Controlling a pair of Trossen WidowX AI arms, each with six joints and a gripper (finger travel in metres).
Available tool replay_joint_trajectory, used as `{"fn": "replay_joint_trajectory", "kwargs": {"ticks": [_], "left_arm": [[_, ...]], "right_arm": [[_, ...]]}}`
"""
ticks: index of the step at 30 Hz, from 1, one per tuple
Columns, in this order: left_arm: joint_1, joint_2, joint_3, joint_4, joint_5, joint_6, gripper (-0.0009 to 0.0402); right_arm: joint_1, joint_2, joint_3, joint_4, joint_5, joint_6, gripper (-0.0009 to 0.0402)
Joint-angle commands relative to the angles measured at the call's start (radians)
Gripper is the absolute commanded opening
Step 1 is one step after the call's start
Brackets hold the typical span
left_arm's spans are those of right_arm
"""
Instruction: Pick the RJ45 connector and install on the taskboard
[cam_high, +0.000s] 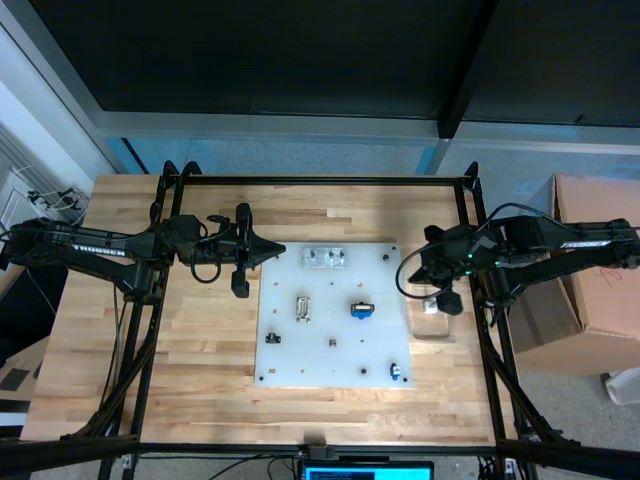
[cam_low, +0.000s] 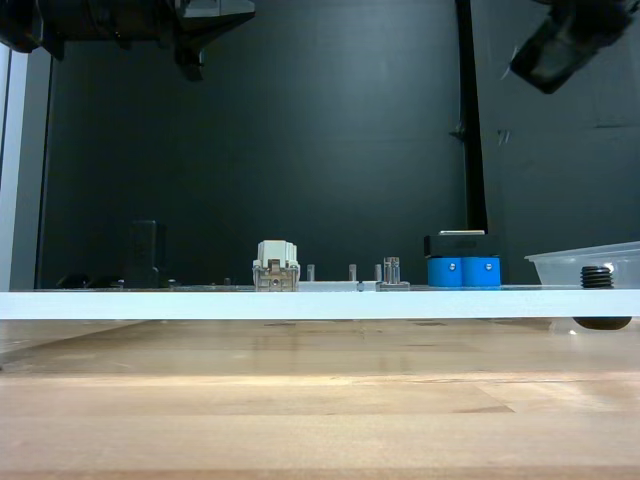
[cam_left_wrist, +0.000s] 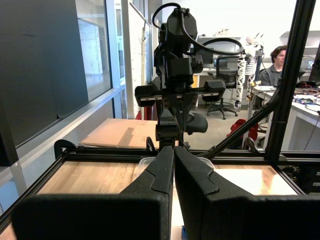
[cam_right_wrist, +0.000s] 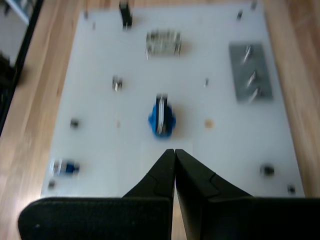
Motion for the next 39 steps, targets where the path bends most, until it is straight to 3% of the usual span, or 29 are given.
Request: {"fn": "replay_joint_trajectory", "kwargs": {"ticks": [1,14,27,31,39], "left_arm": [[0.000,0.000,0.000,0.000,0.000,0.000,0.0000],[0.000,0.000,0.000,0.000,0.000,0.000,0.0000],[0.000,0.000,0.000,0.000,0.000,0.000,0.0000],[0.000,0.000,0.000,0.000,0.000,0.000,0.0000],[0.000,0.000,0.000,0.000,0.000,0.000,0.0000]], "right_arm": [[0.007,0.000,0.047,-0.118,0.009,0.014,0.0000],[0.011,-0.011,0.230,-0.513,0.017,0.039,0.0000],[0.011,-0.009,0.227,-0.557,0.019,0.043,0.0004],[0.013,0.006,0.163,-0.556,0.036,0.089,0.0040],[0.018,0.029,-0.042,-0.473,0.034,0.143,0.0157]]}}
